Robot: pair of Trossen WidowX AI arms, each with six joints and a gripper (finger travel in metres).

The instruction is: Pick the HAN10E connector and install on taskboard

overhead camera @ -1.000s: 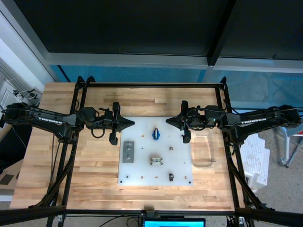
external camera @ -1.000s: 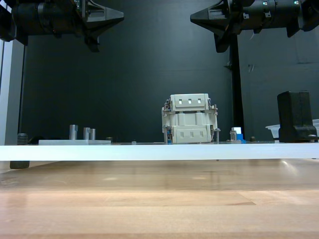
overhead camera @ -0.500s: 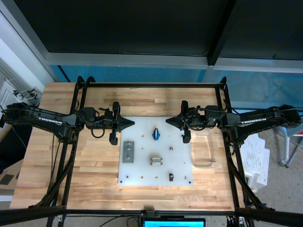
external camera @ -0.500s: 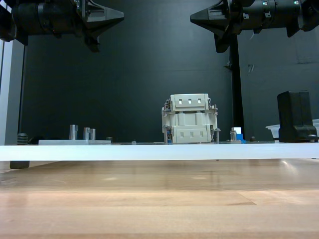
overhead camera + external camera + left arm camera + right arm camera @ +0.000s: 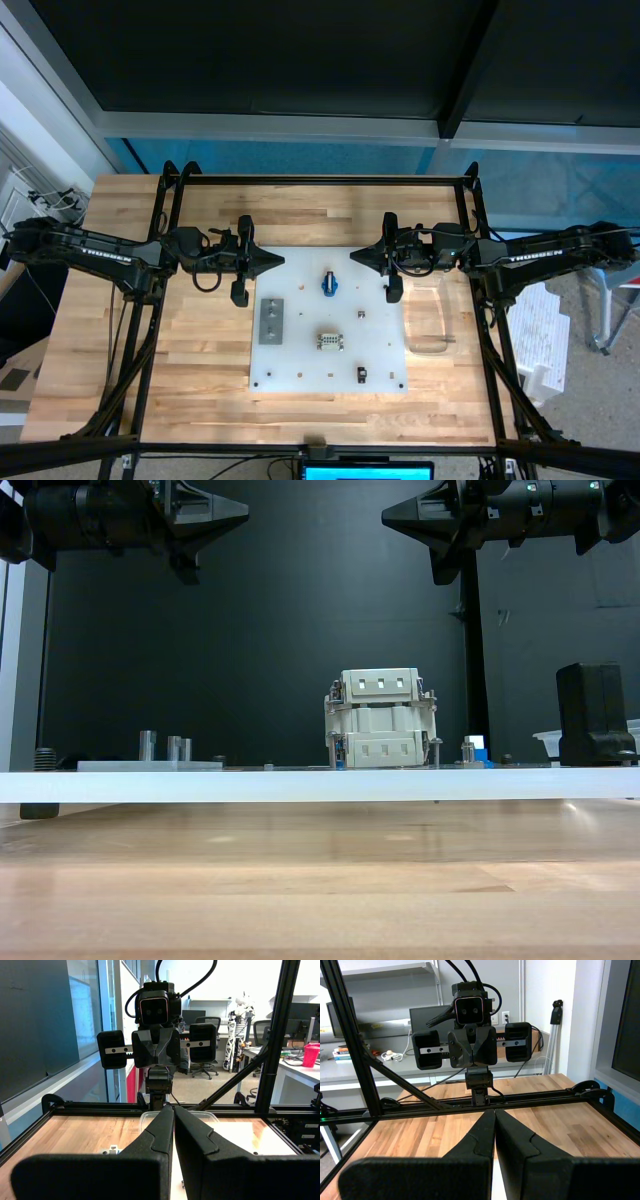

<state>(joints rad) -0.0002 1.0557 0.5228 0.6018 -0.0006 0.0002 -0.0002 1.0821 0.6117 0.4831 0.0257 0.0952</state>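
two claws hang high over the far edge of the white board [image 5: 305, 310]. your left claw [image 5: 279, 260] and right claw [image 5: 354, 256] are both pressed together on nothing. the little plug [image 5: 330, 342] sits mid-board. it looks light and hard, so you should pinch its long sides gently.

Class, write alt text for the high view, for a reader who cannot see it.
A small grey-beige HAN10E connector sits near the middle of a white square taskboard on a wooden table, held by neither arm. The left gripper and right gripper, both shut, hover over the board's far edge, tips facing each other.
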